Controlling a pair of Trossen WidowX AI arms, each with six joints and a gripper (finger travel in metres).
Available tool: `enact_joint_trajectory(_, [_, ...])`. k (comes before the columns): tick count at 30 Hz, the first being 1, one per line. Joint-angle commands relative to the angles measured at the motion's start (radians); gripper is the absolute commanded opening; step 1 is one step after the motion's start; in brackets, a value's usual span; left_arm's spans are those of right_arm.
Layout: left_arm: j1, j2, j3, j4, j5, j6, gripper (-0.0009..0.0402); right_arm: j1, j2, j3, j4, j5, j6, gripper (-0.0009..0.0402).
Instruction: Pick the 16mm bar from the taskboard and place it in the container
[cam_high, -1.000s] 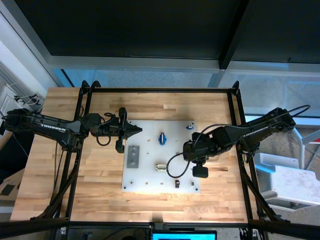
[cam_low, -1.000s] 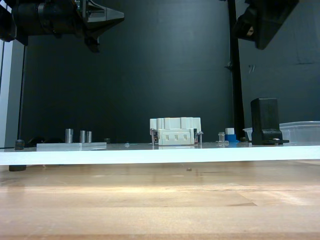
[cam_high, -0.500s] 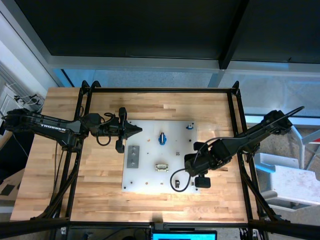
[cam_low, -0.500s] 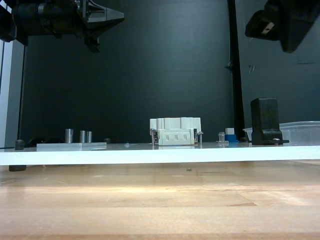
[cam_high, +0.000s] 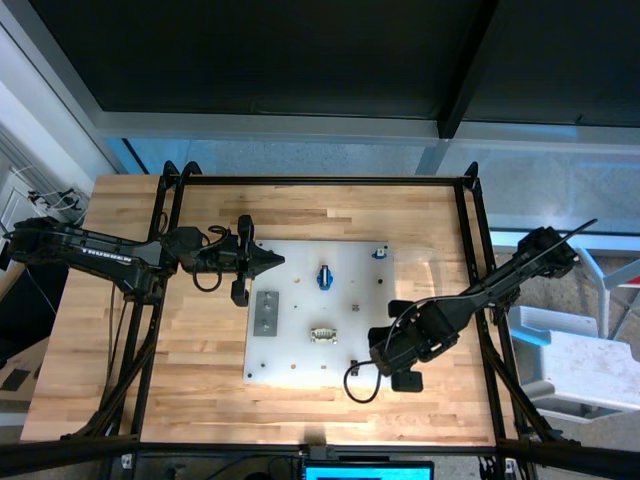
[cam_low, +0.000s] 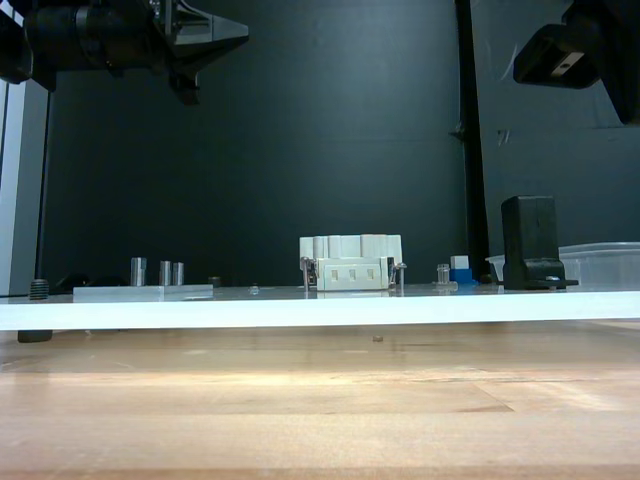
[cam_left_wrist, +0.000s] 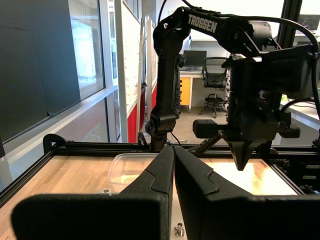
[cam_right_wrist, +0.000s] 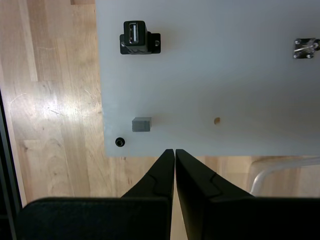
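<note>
A: Where are the bars (cam_low: 165, 272)?

B: Upright in the grey block (cam_high: 267, 312) at the taskboard's (cam_high: 300, 350) 9 o'clock; which one is 16mm, I cannot tell. Left gripper (cam_high: 278, 259) hovers at 10 o'clock, right gripper (cam_right_wrist: 174, 150) at 4, fingers of both closed, empty. Best: open wide, descend straight, lift vertically, carry to the container (cam_low: 600, 262) at 2.

A: Surroundings?

B: Pale wooden tabletop (cam_high: 200, 400), black frame (cam_high: 320, 181), office windows (cam_left_wrist: 87, 55).

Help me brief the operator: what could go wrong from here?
The right hand, shut above the taskboard's right edge by the container, would cross the white connector to reach the bars in the grey block; a low path could hit it.
The left hand, shut, hovers near that block; arms may clash.
</note>
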Motion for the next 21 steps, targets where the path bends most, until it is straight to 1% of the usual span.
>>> enact_joint_trajectory(1, [0.000,0.000,0.000,0.000,0.000,0.000,0.0000,0.007,0.011,0.000,0.015,-0.001,0.001,0.0029])
enact_joint_trajectory(13, [0.000,0.000,0.000,0.000,0.000,0.000,0.0000,0.016,0.023,0.000,0.046,0.000,0.001,0.0167])
enact_joint_trajectory(16, [0.000,0.000,0.000,0.000,0.000,0.000,0.0000,0.018,0.034,-0.004,0.048,0.000,0.000,0.0190])
enact_joint_trajectory(17, [0.000,0.000,0.000,0.000,0.000,0.000,0.0000,0.018,0.039,-0.004,0.048,0.006,-0.003,0.0196])
enact_joint_trajectory(21, [0.000,0.000,0.000,0.000,0.000,0.000,0.0000,0.029,0.064,-0.004,0.060,0.008,-0.011,0.0213])
